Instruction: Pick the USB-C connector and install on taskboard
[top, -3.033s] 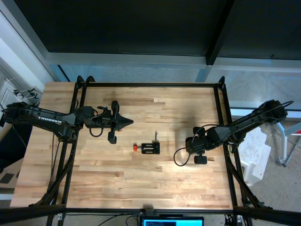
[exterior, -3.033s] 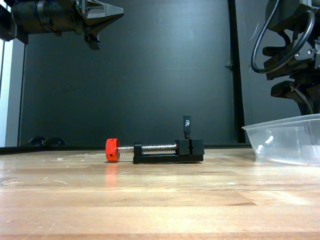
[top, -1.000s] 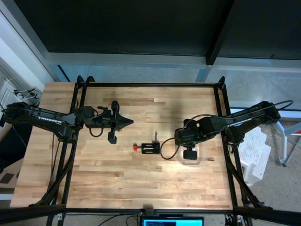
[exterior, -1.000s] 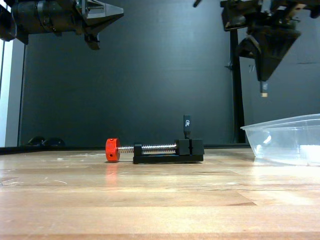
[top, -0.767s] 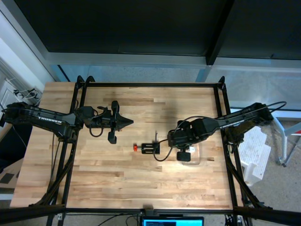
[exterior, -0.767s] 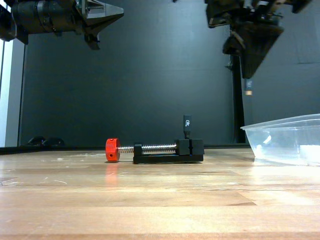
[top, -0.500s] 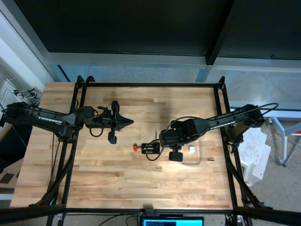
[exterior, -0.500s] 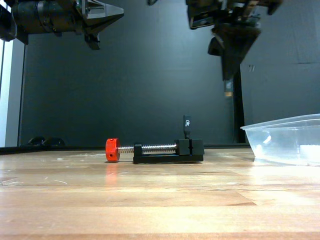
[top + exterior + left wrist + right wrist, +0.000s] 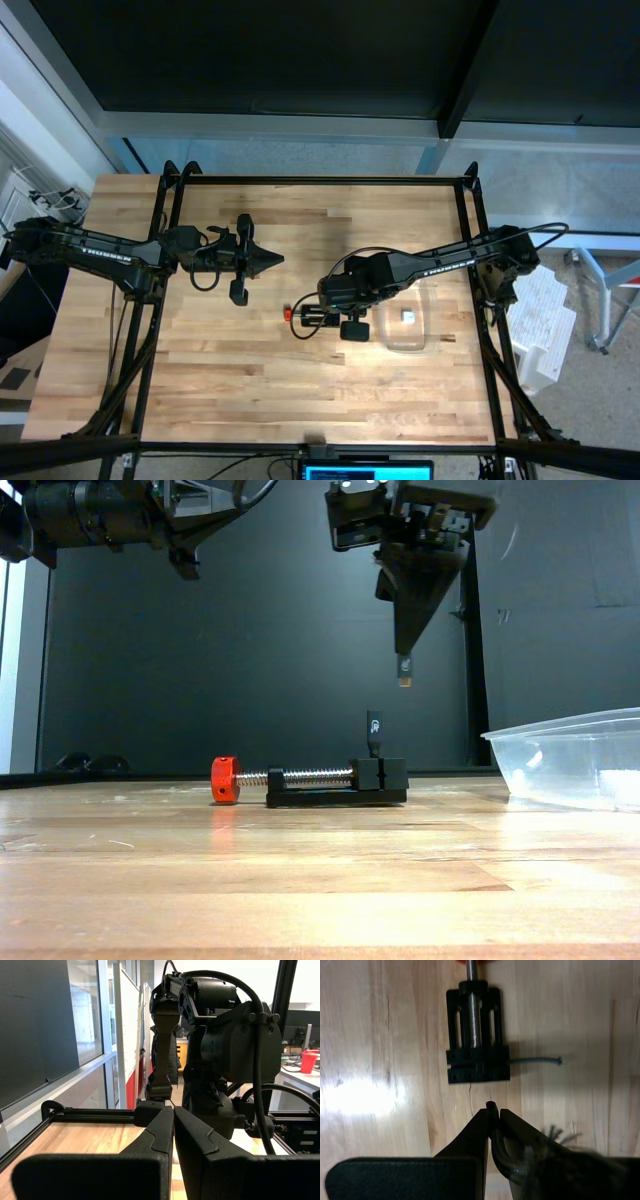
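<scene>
**Right tool over the taskboard.** The right tool (image 9: 402, 656) hangs in the air. Its fingers are pinched tight on the USB-C connector (image 9: 403, 670). You see only a short stub with a pale tip under the fingertips (the rest is buried between them). A dark cable (image 9: 498, 1156) runs back from the stub and blurs out of focus.

The taskboard (image 9: 335, 783) lies on the surface (image 9: 320, 880) beneath this tool, clear of the connector. An upright dark post (image 9: 373, 731) stands on the end nearest the tool, and the orange-red knob (image 9: 225, 779) is at the far end. From above, the right arm hides most of the board.

A clear tray (image 9: 570, 755) sits beside the right tool on its own arm's side, cut off by the frame edge in the low view. It holds a small white piece (image 9: 408, 317).

The left tool (image 9: 173, 1116) is held high, well apart from the right tool. Its fingers are closed together on nothing.
</scene>
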Robot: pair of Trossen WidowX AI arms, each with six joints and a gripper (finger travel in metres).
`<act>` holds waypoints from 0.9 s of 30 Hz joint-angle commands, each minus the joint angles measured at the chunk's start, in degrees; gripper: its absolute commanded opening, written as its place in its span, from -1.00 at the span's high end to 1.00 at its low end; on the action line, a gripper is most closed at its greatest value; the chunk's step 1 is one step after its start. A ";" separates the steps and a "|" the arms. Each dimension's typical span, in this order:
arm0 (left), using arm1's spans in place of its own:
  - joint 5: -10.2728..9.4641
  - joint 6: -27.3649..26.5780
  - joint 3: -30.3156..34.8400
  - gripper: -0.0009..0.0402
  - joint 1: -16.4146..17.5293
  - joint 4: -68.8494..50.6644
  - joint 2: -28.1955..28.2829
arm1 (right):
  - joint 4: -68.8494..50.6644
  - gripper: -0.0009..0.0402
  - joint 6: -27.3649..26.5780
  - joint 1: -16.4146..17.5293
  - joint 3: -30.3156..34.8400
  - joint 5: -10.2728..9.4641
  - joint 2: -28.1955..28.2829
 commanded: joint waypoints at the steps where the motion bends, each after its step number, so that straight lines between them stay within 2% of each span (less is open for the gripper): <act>1: 0.00 0.02 0.00 0.96 0.02 0.02 0.00 | 0.57 0.96 -0.66 -0.26 0.92 -0.02 1.22; 3: 0.00 0.02 0.00 0.96 0.00 0.02 0.00 | 0.87 0.96 -0.74 -0.48 1.09 -0.15 1.42; 6: 0.00 0.02 0.00 0.96 0.02 0.07 0.00 | 1.60 0.96 -0.61 -0.66 1.09 -1.55 2.01; 27: 0.00 0.02 0.00 0.96 0.00 0.04 0.00 | 6.14 0.96 -1.03 -0.66 -1.18 -1.31 2.23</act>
